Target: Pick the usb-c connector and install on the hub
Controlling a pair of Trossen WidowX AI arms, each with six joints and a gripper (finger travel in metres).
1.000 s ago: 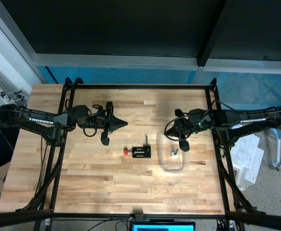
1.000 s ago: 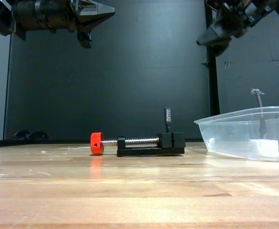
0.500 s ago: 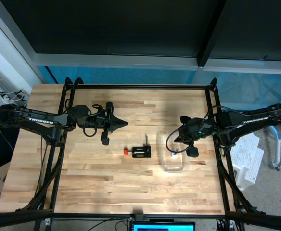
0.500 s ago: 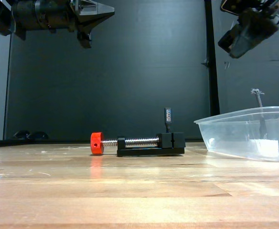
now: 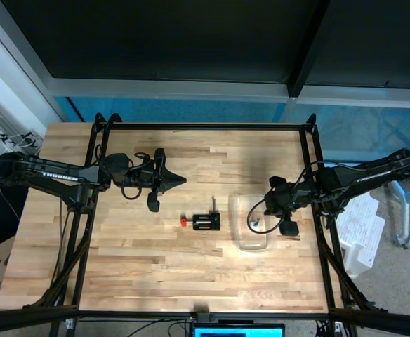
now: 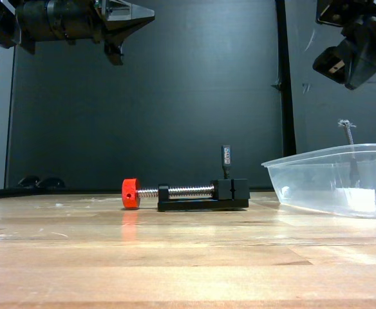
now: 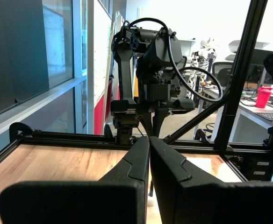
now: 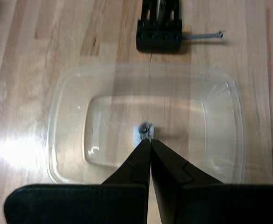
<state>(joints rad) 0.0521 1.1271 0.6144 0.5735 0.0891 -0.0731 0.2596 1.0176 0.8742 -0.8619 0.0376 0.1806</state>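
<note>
The left arm [image 5: 50, 175] stretches in from the left edge, roughly level. It holds the left end effector [image 5: 182, 180] high over the left-centre of the desk [image 5: 121, 246], pointing toward the right arm [image 5: 366, 172], its fingers [image 7: 136, 161] pressed together tip to tip. The right arm reaches in from the right edge and bends down at the wrist. The right end effector [image 8: 150, 141] hangs above the desk's right half, aimed downward, fingers closed against each other.

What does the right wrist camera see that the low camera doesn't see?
Right wrist only: the tub floor from above, the usb-c connector lying free there, the shut right gripper pointing at it. Low only: the shut left gripper high over the table's left side, and the vise's red knob. Both: tub, vise, connector, right gripper.
</note>
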